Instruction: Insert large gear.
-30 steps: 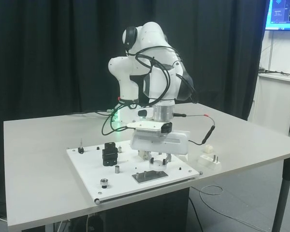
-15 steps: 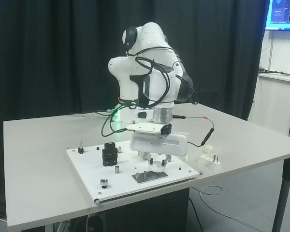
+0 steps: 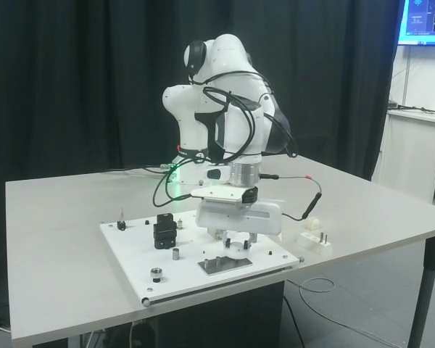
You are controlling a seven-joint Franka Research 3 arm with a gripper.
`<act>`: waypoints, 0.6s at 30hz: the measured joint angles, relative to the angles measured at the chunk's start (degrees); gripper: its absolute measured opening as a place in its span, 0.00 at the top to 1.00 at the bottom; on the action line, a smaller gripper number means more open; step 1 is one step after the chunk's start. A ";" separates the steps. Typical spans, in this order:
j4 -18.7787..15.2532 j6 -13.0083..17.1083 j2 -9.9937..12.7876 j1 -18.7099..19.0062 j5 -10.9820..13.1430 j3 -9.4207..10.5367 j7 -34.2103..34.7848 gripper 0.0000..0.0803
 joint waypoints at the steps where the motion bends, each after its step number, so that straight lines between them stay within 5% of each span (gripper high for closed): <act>1: 0.01 -0.01 0.00 0.00 0.00 0.00 -0.03 0.59; 18: 0.21 -1.45 -0.07 0.11 0.16 0.00 -0.18 0.59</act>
